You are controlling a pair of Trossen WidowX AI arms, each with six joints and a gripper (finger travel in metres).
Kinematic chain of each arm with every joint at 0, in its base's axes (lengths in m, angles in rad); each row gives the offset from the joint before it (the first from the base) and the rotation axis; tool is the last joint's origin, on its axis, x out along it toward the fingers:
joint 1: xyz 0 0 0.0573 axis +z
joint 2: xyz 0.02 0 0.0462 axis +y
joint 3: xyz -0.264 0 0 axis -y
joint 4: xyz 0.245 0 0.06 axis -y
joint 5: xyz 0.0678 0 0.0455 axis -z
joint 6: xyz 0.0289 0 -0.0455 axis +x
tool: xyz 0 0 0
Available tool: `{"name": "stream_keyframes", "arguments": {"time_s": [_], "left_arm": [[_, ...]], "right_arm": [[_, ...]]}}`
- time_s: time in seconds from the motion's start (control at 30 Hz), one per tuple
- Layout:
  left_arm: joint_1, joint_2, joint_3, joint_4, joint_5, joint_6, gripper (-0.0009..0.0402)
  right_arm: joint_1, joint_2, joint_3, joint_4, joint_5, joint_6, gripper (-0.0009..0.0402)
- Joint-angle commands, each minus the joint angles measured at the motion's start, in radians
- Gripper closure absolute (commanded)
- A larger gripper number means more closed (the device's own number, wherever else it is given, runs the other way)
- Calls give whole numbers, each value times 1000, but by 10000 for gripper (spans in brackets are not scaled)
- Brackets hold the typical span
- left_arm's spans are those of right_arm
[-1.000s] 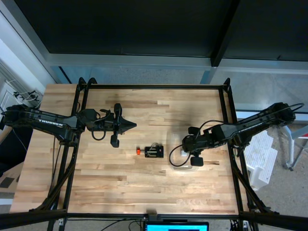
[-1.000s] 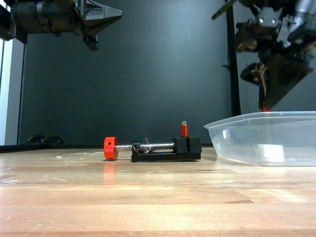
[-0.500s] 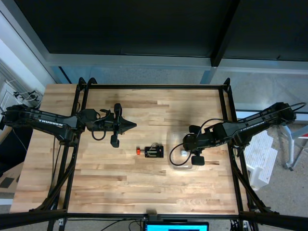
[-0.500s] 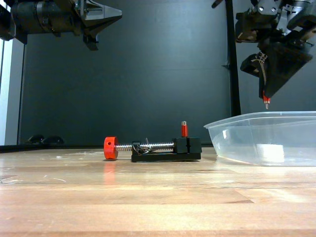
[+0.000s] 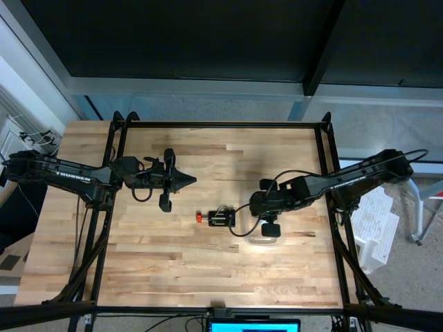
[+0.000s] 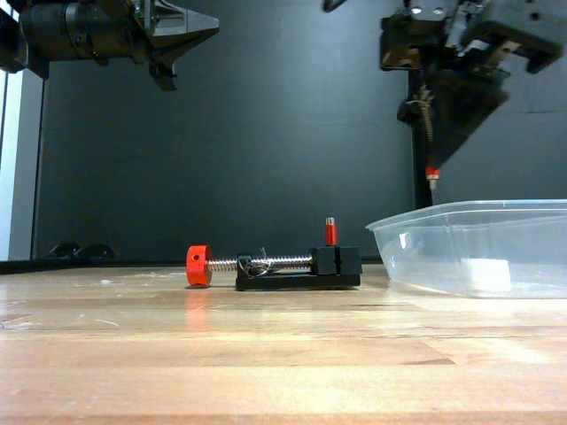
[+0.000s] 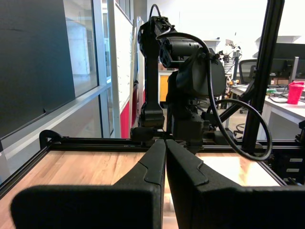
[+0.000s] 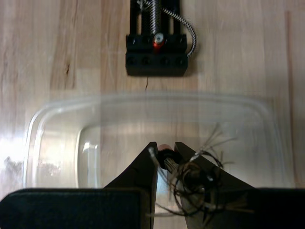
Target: Pick the RCA connector and install on taskboard
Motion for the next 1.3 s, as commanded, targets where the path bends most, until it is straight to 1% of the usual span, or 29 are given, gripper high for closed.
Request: {"name": "stream_keyframes", "arguments": {"time_s": [0.03, 0.27, 0.6, 0.8, 0.9, 1.3], "left_arm": [[0, 0, 0, 0, 0, 0, 393], [0, 0, 0, 0, 0, 0, 393], [0, 0, 0, 0, 0, 0, 393], [0, 0, 0, 0, 0, 0, 393], [0, 0, 0, 0, 0, 0, 393], [0, 0, 0, 0, 0, 0, 393]], "right_arm": [[-10, 44, 41, 0, 0, 0, 392], [-22, 124, 119, 0, 0, -19, 392], [-36, 242, 232, 0, 0, -22, 392], [-46, 304, 278, 2, -1, -23, 392], [-48, 319, 284, 11, -1, -23, 392], [-47, 330, 288, 56, -1, -22, 392]]}}
